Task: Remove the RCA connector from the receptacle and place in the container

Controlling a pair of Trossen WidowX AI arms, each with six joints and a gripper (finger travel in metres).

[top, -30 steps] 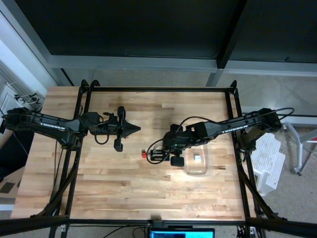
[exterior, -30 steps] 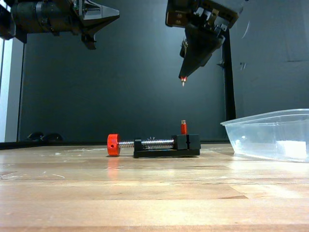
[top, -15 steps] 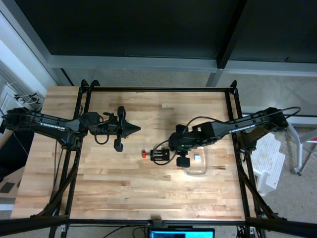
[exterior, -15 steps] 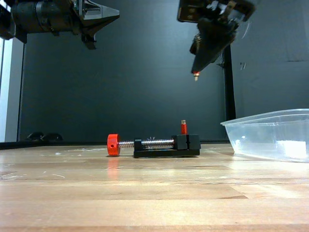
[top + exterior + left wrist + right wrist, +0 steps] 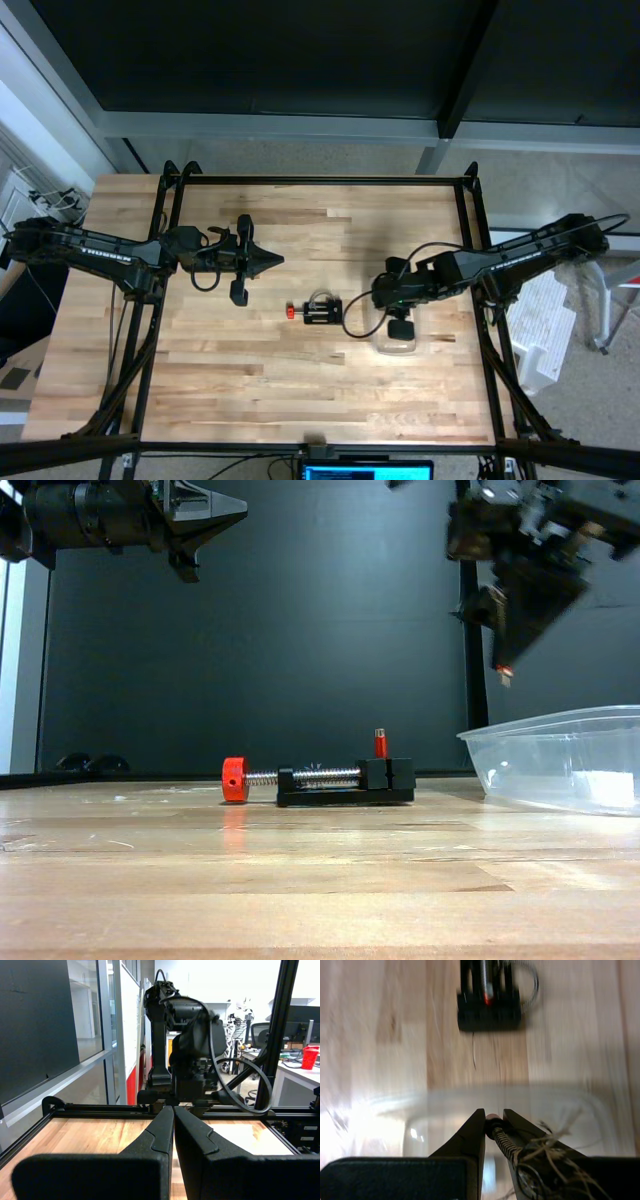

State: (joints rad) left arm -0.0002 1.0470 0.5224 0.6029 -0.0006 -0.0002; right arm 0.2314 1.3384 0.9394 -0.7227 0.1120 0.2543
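Extraction's done. Your right hand (image 5: 505,663) grips the small red, metal-tipped RCA connector (image 5: 503,672) over the clear plastic tub (image 5: 550,760) edge, well clear of the black block receptacle (image 5: 390,777) — only the drop remains. Your left hand (image 5: 173,1110) hangs closed, high above the bench.

I am seeing the right gripper (image 5: 504,664) blurring above the container (image 5: 560,755), glare shining on the table (image 5: 365,1075), the left gripper (image 5: 241,513) looking dark up high.

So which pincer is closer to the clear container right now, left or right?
Right. The right pincer hangs just above the container, at its rim on the receptacle side, gripping the RCA connector. The left pincer sits shut, high over the table's left side, beyond the receptacle.
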